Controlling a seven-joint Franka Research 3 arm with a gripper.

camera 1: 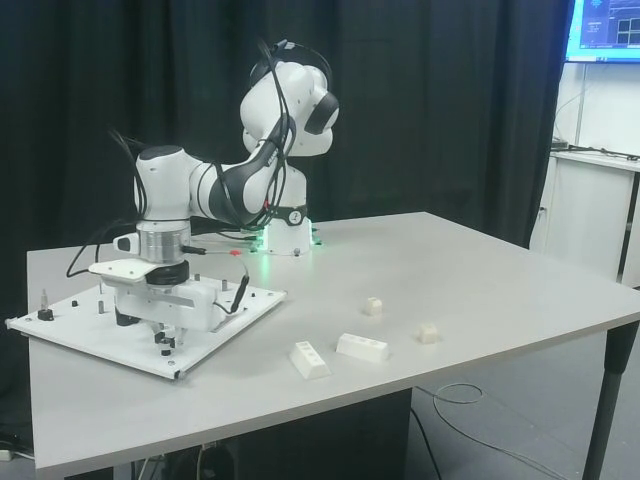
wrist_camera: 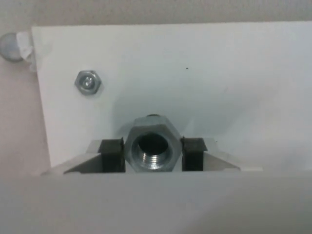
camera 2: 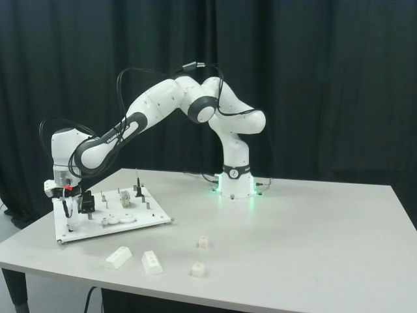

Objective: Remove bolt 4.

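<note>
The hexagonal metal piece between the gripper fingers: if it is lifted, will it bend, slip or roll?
The hexagonal metal piece looks rigid, so bending is unlikely. The black finger pads press on opposite flat sides, so it should hold firmly. Put down on its side, it would probably rest on a flat face rather than roll.

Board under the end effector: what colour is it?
White; the board shows best in the wrist view, beneath the end effector.
</note>
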